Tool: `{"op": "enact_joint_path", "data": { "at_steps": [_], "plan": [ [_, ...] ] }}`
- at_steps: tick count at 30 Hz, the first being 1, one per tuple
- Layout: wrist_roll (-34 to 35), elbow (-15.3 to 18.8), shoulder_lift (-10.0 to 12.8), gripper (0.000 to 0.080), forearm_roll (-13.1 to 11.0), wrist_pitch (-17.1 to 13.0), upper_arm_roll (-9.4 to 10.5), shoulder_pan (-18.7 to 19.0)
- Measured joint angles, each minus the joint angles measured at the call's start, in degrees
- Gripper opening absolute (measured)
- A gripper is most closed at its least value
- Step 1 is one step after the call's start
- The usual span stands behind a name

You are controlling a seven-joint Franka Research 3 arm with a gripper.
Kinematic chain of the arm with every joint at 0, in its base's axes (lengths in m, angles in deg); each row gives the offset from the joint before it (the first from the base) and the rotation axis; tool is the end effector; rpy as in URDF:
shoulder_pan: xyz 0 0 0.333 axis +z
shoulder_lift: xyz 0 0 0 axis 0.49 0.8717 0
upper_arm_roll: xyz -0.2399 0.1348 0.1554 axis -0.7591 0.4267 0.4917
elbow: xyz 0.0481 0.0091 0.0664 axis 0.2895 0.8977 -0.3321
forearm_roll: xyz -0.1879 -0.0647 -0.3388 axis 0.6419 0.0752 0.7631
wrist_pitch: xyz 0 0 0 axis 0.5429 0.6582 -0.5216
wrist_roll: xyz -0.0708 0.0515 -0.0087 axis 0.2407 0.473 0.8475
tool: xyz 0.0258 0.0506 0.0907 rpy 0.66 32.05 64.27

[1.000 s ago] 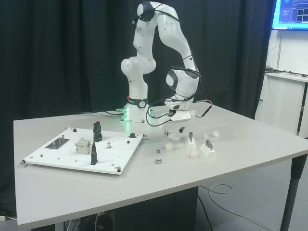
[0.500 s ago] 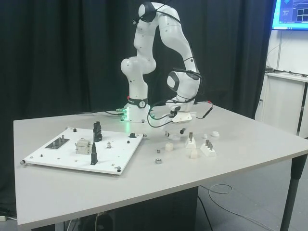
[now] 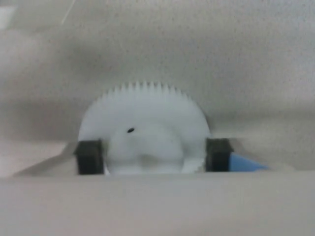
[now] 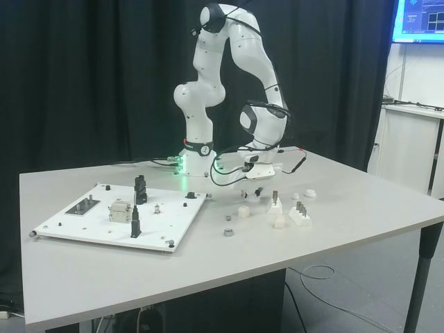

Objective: Pick large gear.

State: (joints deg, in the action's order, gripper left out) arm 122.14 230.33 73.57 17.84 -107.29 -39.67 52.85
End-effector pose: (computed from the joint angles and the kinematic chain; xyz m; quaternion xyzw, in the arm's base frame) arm 0.4242 0.0390 0.1736 0.9232 -0.3556 -0.1270 0.0714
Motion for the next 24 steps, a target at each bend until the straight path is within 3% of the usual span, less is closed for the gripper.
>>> {"op": "enact_joint_path", "data": {
  "at_steps": [7,8,16,24],
  "plan": [
    [0.0,-0.1,0.0,0.0544,-0.1,0.0,0.85,-1.1],
    [0.0,-0.1,0.0,0.0330,-0.1,0.0,0.99,-1.2],
    [0.0,-0.5,-0.2,0.0330,-0.1,0.4,1.23,-1.4],
    [0.0,-1.3,-1.9,0.0330,-0.1,2.8,1.22,-1.4]
  ]
}}
